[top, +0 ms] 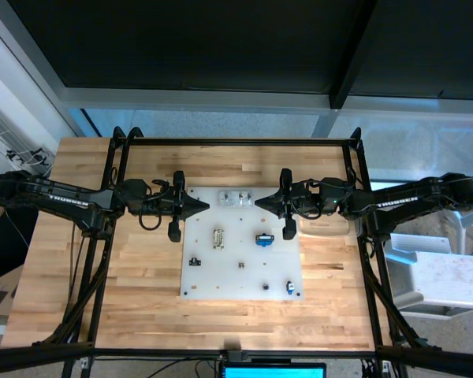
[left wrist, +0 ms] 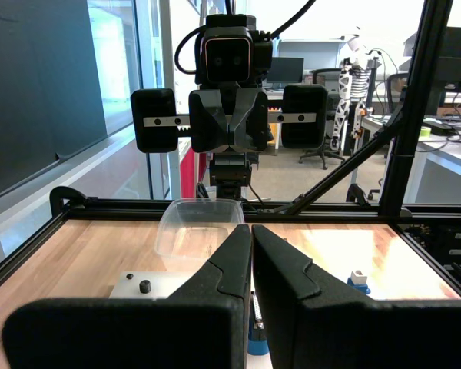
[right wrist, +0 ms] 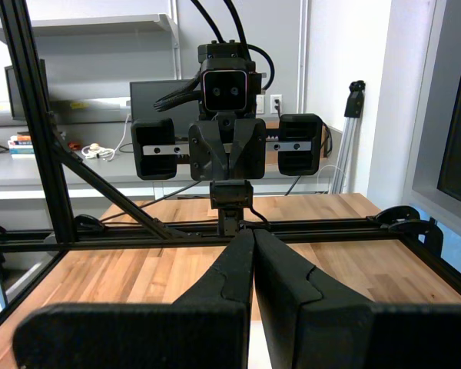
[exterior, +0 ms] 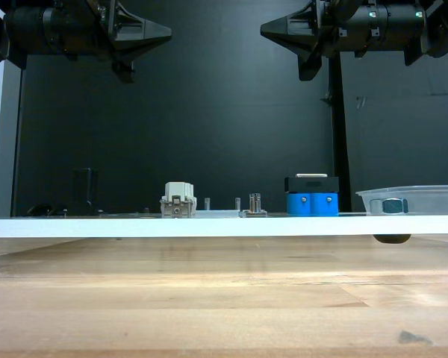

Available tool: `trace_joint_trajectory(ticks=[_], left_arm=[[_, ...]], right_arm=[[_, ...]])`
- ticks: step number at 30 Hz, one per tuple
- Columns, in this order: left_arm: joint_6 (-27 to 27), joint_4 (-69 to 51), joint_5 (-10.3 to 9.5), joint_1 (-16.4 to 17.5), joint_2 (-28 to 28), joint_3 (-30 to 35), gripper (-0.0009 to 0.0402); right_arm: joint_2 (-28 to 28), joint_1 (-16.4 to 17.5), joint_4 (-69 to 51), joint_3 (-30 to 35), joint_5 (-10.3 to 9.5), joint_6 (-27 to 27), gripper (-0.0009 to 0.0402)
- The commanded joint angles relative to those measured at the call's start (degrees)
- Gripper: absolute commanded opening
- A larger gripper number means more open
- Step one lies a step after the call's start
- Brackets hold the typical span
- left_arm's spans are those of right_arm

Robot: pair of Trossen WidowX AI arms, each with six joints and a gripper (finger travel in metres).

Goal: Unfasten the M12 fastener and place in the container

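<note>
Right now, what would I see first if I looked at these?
The left pincer and right pincer, both shut, hang above the white board with tips pointing at each other. Down on the board a bright blue block stands out, and the clear container sits to its right.

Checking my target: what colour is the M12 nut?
Silver: the M12 nut shows best in the low view. Left gripper and right gripper hover shut above the board.
</note>
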Motion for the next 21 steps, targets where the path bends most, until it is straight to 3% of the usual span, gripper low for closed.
trace_joint_trajectory(ticks=[1, 7, 10, 13, 17, 21], left_arm=[[0.00, 0.02, 0.02, 0.00, 0.00, 0.00, 0.0000], [0.00, 0.02, 0.02, 0.02, 0.00, 0.00, 0.0000], [0.00, 0.02, 0.02, 0.02, 0.00, 0.00, 0.0000], [0.00, 0.02, 0.02, 0.02, 0.00, 0.00, 0.0000], [0.00, 0.02, 0.02, 0.00, 0.00, 0.00, 0.0000], [0.00, 0.02, 0.02, 0.00, 0.00, 0.00, 0.0000]], right_arm=[[0.02, 0.07, 0.00, -0.04, 0.00, 0.00, 0.0000], [0.02, 0.09, -0.04, -0.04, 0.07, 0.74, 0.0000], [0.02, 0.09, -1.07, 0.22, 0.15, 6.19, 0.0000], [0.02, 0.92, -14.10, 4.52, 0.13, 8.26, 0.0000], [2.08, 4.07, -36.65, 14.23, 4.57, 8.96, 0.0000], [6.32, 6.49, -52.26, 23.78, 4.79, 11.80, 0.0000]])
